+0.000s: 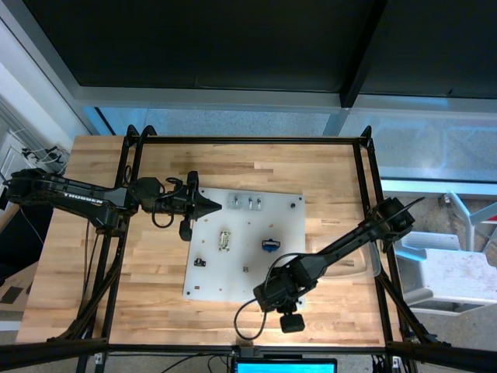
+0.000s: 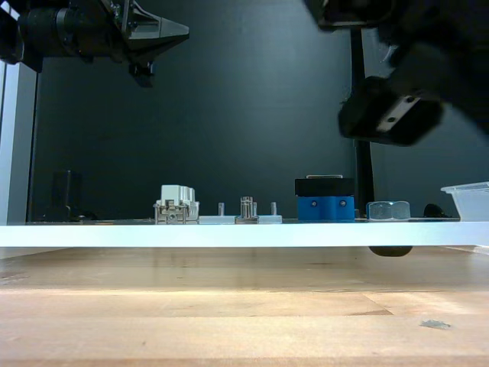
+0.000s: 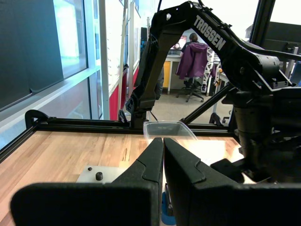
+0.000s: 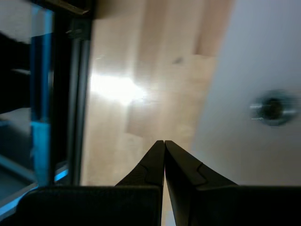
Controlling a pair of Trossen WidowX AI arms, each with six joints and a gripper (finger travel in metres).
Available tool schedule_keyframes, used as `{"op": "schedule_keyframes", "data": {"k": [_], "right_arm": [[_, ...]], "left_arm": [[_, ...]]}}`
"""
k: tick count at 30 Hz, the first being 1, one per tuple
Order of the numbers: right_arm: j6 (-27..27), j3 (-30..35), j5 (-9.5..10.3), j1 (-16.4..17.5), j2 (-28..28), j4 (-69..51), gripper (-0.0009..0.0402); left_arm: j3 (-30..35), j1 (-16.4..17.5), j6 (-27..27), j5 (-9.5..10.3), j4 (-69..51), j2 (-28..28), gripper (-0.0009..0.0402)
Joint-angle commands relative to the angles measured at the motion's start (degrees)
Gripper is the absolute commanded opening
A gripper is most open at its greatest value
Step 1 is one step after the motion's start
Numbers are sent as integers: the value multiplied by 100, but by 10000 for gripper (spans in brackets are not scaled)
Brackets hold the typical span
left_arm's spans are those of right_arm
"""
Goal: Pick the M12 fastener and fasten on the M12 threads
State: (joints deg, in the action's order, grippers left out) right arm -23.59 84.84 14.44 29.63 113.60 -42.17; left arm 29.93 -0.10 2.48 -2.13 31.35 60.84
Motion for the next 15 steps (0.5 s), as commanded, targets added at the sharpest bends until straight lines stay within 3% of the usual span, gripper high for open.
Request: {"op": "schedule_keyframes", "data": {"k": [1, 3, 5, 11, 15], "right_arm": [[-9, 9, -262, 4, -39, -114, 0], [-15, 9, -358, 7, -46, -114, 0], [-17, 9, -597, 11, -74, -116, 0], [-221, 9, -1700, 13, -111, -151, 0], [-411, 2, -1862, 15, -37, -223, 0]], "left_arm": [[2, 0, 0, -2, 2, 2, 0], [2, 2, 2, -2, 2, 2, 0], [2, 0, 2, -2, 0, 2, 0], [2, 2, 0, -2, 0, 2, 0], [2, 2, 0, -2, 2, 2, 0]]}}
